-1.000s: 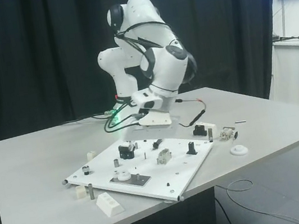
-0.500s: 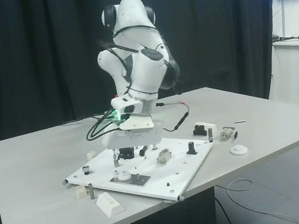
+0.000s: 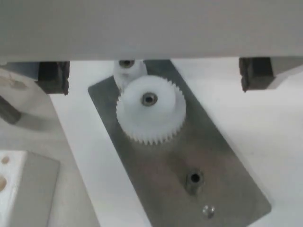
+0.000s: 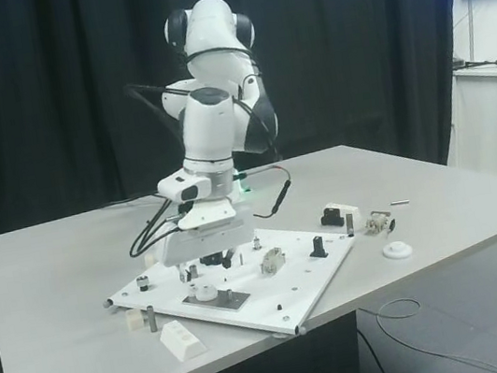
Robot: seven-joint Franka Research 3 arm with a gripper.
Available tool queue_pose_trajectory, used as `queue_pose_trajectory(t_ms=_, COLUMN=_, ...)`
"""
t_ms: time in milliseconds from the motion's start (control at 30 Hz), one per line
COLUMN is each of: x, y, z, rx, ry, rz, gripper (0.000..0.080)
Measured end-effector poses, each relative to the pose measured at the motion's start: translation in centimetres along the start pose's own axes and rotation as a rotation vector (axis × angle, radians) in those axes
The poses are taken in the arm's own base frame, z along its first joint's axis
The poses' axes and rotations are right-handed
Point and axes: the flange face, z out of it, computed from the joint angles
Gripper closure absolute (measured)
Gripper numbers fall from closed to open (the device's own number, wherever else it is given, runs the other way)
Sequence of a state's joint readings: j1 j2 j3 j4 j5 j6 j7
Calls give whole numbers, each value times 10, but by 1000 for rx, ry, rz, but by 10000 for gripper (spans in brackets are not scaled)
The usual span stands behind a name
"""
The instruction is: Remove medium gear.
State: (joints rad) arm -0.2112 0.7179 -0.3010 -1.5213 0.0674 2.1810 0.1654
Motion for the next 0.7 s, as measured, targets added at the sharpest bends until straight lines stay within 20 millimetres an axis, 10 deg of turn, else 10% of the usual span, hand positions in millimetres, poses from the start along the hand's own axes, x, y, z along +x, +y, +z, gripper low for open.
queue_pose_trajectory(t_ms=700, x=6, y=6, z=23, rx=87, ry=25, rz=-39, gripper=3)
